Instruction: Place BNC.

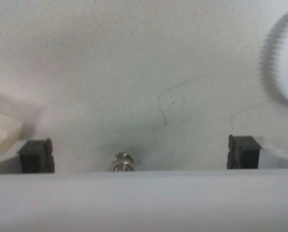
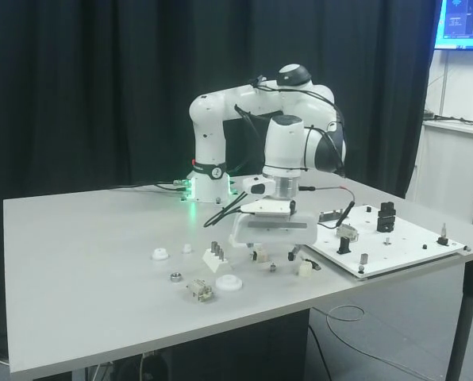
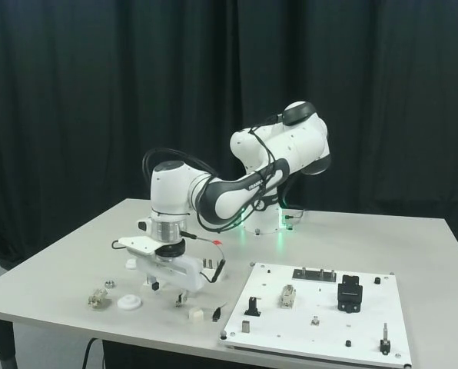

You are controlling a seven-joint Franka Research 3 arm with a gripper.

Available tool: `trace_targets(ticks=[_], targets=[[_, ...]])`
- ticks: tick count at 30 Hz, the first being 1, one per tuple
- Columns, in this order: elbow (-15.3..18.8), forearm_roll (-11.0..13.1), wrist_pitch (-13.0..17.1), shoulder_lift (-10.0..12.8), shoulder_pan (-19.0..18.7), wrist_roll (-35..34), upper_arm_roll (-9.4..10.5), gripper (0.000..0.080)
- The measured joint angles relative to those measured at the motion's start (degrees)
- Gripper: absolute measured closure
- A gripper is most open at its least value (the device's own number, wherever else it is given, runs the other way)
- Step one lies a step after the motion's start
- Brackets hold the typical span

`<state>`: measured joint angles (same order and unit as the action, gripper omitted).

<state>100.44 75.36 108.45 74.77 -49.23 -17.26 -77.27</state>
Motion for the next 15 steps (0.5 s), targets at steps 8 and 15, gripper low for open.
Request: trace_targets(ticks=[8,15], targets=[[-0.01,-0.23,-0.48,-0.07,0.00,0.00,-0.69,0.0003],[-0.04,-0.25,-1.04,-0.07,0.00,0.00,-1.17,0.0003]])
